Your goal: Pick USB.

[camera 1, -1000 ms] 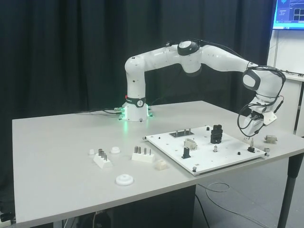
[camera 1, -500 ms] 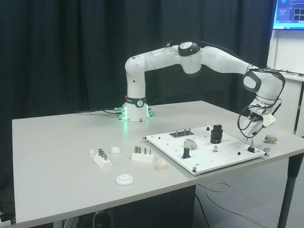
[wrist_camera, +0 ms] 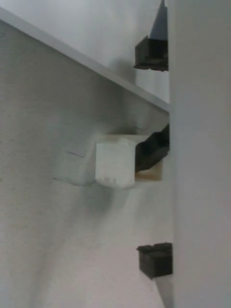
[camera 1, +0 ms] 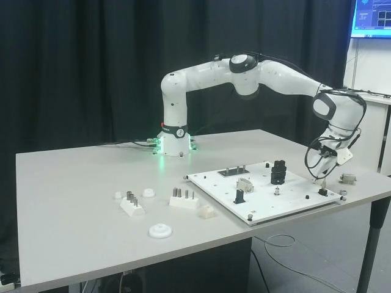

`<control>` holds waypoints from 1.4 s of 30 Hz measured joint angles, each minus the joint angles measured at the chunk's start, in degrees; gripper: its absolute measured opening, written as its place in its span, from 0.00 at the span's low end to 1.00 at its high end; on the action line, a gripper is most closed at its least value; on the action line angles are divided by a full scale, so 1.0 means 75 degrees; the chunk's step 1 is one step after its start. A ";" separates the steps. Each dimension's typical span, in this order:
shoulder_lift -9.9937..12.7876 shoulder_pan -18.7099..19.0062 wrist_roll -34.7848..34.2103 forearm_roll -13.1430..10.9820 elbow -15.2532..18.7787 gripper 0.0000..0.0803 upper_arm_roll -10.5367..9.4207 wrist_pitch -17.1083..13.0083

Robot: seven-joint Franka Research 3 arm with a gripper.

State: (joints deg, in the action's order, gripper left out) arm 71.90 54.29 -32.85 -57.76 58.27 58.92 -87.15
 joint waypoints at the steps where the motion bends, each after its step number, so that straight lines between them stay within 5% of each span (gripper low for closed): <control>1: 0.0002 0.0000 0.0000 0.0001 0.0000 1.00 -0.0003 0.0010; 12: 0.0013 0.0012 0.0076 0.0012 0.0000 1.00 -0.0005 0.0168; 13: 0.0013 0.0013 0.0087 0.0017 0.0000 0.86 -0.0005 0.0177; 17: 0.0013 0.0018 0.0095 0.0042 0.0000 0.86 -0.0005 0.0218; 18: 0.0013 0.0020 0.0096 0.0045 0.0000 0.69 -0.0005 0.0226; 24: 0.0013 0.0030 0.0101 0.0052 0.0000 0.69 -0.0005 0.0241; 25: 0.0013 0.0031 0.0102 0.0053 0.0000 0.49 -0.0005 0.0241; 27: 0.0014 0.0034 0.0104 0.0054 0.0000 0.49 -0.0005 0.0242; 28: 0.0014 0.0036 0.0107 0.0054 0.0000 0.31 -0.0005 0.0242; 32: 0.0005 0.0047 0.0114 0.0055 -0.0006 0.31 -0.0004 0.0256; 33: 0.0005 0.0049 0.0114 0.0054 -0.0008 0.10 -0.0004 0.0258; 42: -0.0029 0.0069 0.0113 0.0054 -0.0084 0.09 -0.0001 0.0380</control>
